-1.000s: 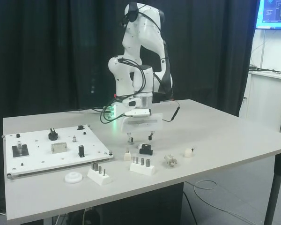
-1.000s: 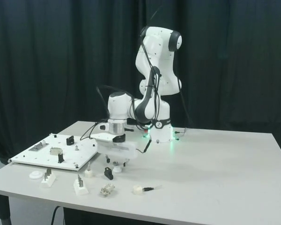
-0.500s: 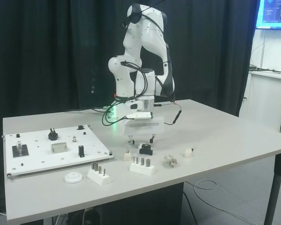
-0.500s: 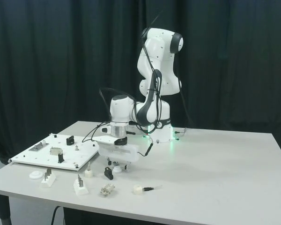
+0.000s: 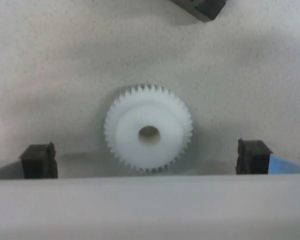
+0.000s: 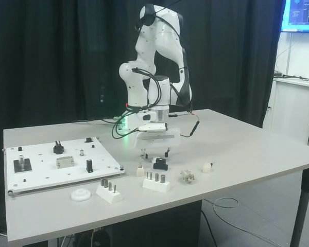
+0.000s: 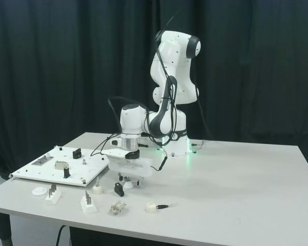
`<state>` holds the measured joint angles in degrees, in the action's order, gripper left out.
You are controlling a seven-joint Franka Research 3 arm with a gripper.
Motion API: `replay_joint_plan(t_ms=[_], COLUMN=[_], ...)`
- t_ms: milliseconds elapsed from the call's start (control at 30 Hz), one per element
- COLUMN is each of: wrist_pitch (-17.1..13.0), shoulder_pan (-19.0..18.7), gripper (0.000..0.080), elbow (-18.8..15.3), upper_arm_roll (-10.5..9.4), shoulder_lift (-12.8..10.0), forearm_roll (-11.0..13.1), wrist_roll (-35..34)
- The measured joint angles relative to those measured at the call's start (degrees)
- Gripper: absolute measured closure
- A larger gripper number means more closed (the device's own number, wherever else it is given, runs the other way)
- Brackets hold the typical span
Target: Pick medium gear.
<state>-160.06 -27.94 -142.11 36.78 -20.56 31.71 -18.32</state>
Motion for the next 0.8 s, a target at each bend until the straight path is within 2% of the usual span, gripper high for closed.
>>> replay_joint_plan(t_ms=[233,800], wrist_pitch=[0.0,0.0], shoulder_pan=[0.6,3.7], gripper=[0.0003,0.0003], elbow=[0.2,1.6], upper_arm_roll=[-0.58,-3.76], shoulder_lift=[-0.2,-1.8], forearm_roll=[0.0,0.8], wrist_roll=[0.0,0.0])
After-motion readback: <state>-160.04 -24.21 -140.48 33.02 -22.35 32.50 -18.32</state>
